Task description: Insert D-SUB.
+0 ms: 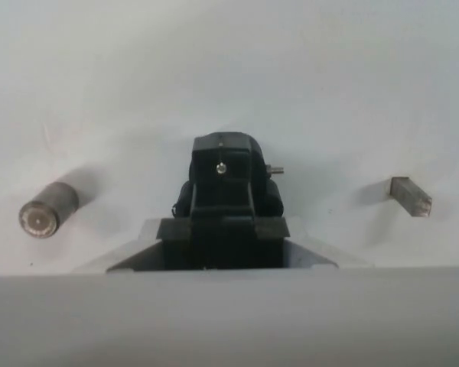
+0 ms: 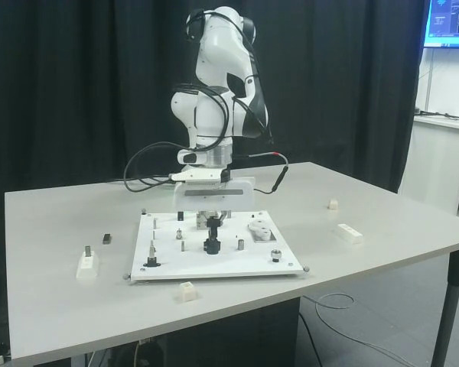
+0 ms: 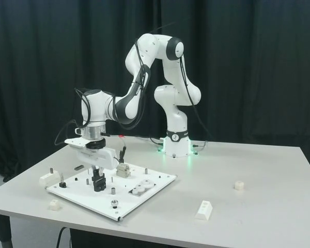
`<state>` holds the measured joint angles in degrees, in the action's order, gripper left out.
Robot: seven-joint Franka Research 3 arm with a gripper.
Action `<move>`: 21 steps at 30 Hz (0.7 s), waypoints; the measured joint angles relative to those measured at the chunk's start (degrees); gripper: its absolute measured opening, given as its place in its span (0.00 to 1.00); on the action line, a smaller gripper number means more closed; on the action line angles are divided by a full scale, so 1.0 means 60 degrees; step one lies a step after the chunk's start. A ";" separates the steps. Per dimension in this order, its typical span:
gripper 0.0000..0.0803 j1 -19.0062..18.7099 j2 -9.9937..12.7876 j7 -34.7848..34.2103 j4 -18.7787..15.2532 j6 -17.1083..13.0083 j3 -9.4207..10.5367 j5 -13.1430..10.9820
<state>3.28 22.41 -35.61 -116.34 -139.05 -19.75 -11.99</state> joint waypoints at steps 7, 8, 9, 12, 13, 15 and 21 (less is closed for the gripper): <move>0.19 0.0006 0.0085 0.0000 0.0121 0.0002 -0.0022 -0.0018; 0.19 0.0008 0.0097 0.0000 0.0139 0.0002 -0.0022 -0.0022; 0.19 0.0012 0.0111 0.0000 0.0161 0.0002 -0.0023 -0.0023; 0.19 0.0018 0.0147 0.0000 0.0211 0.0003 -0.0029 -0.0026; 0.19 0.0018 0.0160 0.0000 0.0228 0.0004 -0.0033 -0.0028; 0.19 0.0018 0.0177 0.0000 0.0251 0.0007 -0.0038 -0.0032; 0.19 0.0019 0.0190 0.0000 0.0268 0.0019 -0.0049 -0.0084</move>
<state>3.40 23.55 -35.61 -114.73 -138.94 -20.04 -12.49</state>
